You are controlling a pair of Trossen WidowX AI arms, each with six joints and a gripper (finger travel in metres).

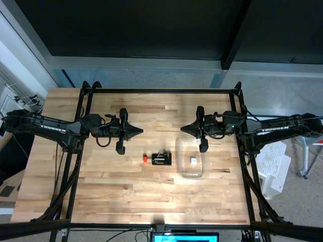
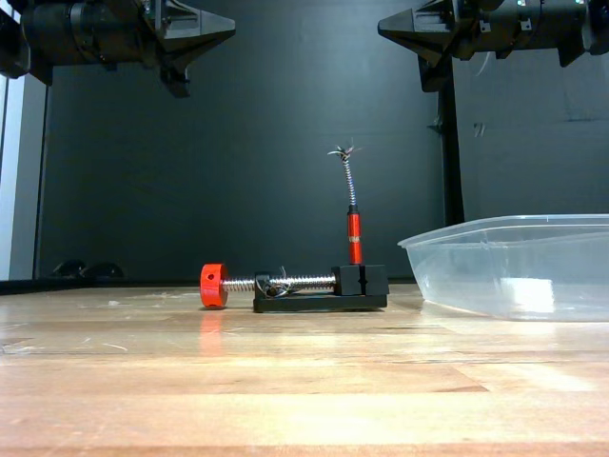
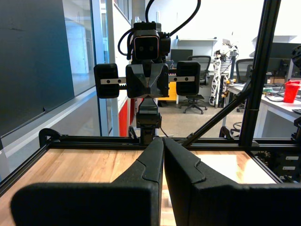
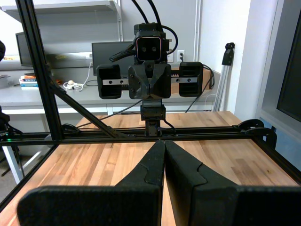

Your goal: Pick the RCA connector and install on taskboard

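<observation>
Near the middle of the wooden table (image 1: pixel 101 186) sits a black vise (image 1: pixel 162 160), its red knob (image 1: pixel 145 159) pointing left. Seen from table height, the red connector (image 2: pixel 353 236) stands upright on the vise. Its braided cable (image 2: pixel 348 181) rises free above it and nothing holds it. Just right of the vise lies the clear tray (image 1: pixel 194 177) with a white block (image 1: pixel 193 160) inside. Both arms hang high over the table, well apart from these things, tips facing each other. The left end effector (image 1: pixel 140 131) has its fingers pressed together on nothing. The right end effector (image 1: pixel 183 129) is likewise closed and empty.
</observation>
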